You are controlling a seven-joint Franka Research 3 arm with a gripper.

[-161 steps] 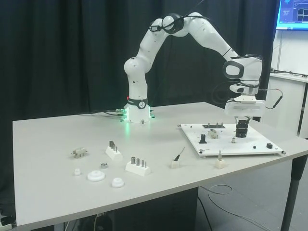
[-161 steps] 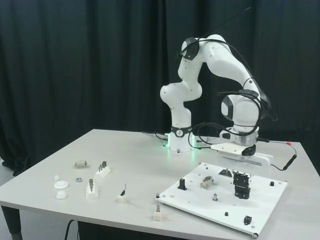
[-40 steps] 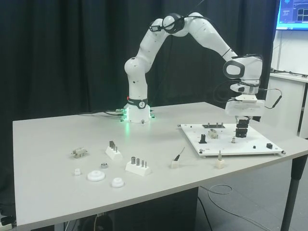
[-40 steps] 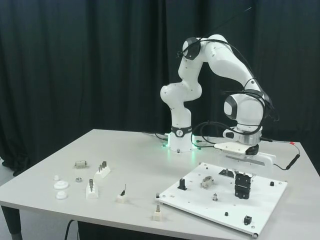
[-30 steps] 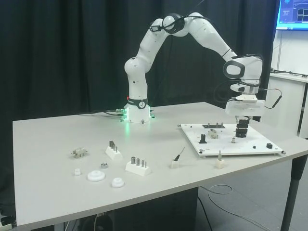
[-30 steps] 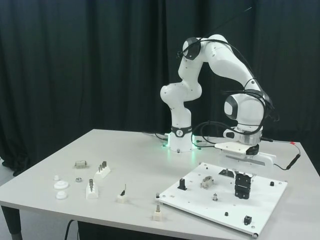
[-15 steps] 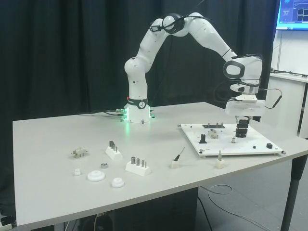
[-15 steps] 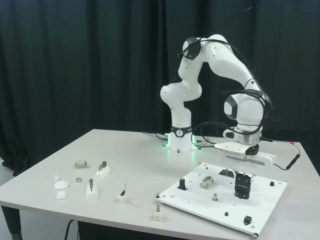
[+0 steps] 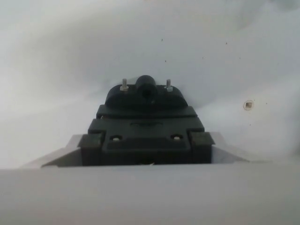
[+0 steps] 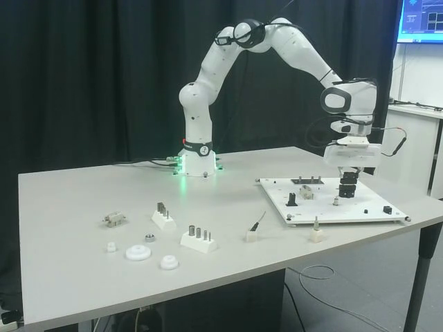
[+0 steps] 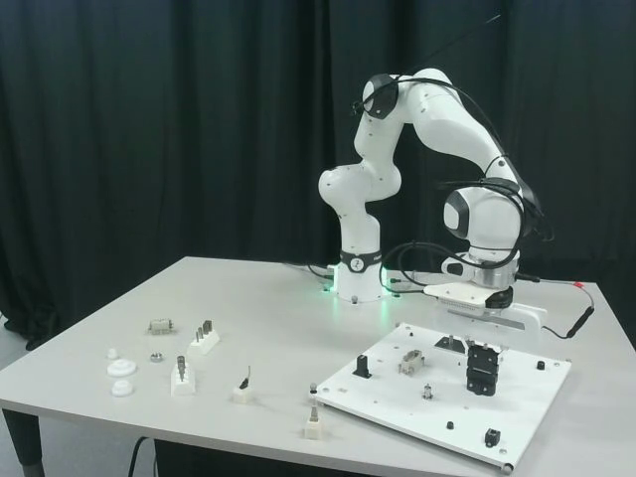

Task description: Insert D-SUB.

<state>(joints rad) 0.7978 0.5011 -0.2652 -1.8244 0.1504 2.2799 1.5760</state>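
The black D-SUB connector (image 9: 146,126) stands on the white board (image 9: 225,61), filling the middle of the wrist view with two small screws and a round cable entry on it. In both room views my gripper (image 10: 346,181) (image 11: 482,360) hangs straight down over the right part of the white board (image 10: 367,211) (image 11: 537,407), right at the black connector. From there the connector and the gripper's lower end merge into one dark shape, so contact between them is hidden.
The board carries other small black and metal fittings (image 10: 303,188) (image 11: 362,366). Loose parts sit on the grey table: white holders with pins (image 10: 199,238) (image 11: 182,378), white discs (image 10: 138,253), a small metal connector (image 10: 113,219). A cable (image 11: 581,318) trails from the wrist.
Since 5.4 s ago the wrist has risen slightly and shifted a little sideways over the board. Over the last second nothing has visibly moved.
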